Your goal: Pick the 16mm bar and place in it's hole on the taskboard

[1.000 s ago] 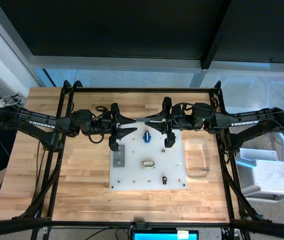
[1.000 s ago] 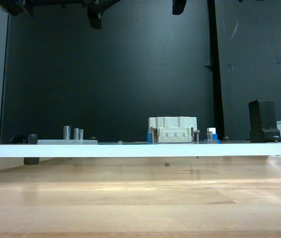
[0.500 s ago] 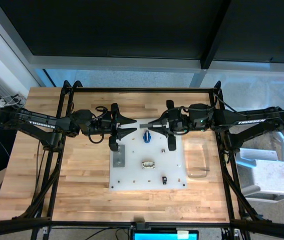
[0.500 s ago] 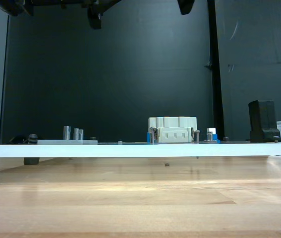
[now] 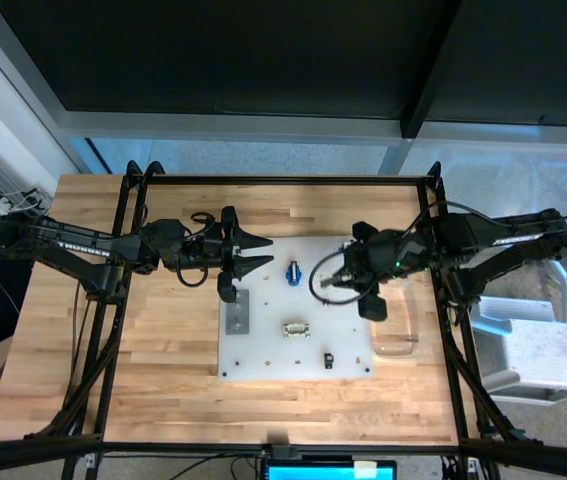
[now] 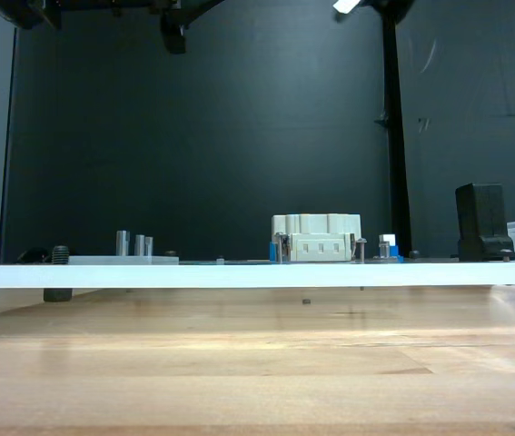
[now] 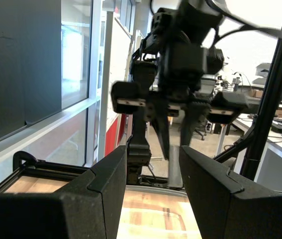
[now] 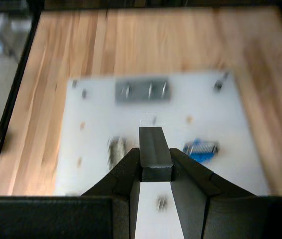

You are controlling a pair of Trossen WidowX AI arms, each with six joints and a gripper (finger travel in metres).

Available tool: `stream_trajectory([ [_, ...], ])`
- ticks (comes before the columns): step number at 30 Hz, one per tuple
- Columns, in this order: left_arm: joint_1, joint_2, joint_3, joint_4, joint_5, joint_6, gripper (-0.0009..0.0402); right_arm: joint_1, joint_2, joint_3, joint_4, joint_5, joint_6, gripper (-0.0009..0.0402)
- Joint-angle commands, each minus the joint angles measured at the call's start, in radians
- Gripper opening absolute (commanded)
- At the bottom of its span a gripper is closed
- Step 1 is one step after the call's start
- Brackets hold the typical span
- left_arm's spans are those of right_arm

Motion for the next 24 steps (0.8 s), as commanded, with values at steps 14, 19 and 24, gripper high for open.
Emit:
stream_trajectory([
  [14,0.0,0.001,0.0,0.001,0.001,0.001,0.0143,0.169,0.142,0.051,-0.353,-0.067,0.201,0.0],
  [19,0.0,0.001,0.0,0.0,0.001,0.001,0.0143,0.201,0.198,0.051,-0.383,-0.095,0.222,0.0],
  [24,0.001,0.001,0.0,0.0,0.001,0.001,0.0143,0.241,0.265,0.051,-0.383,-0.103,0.23,0.0],
])
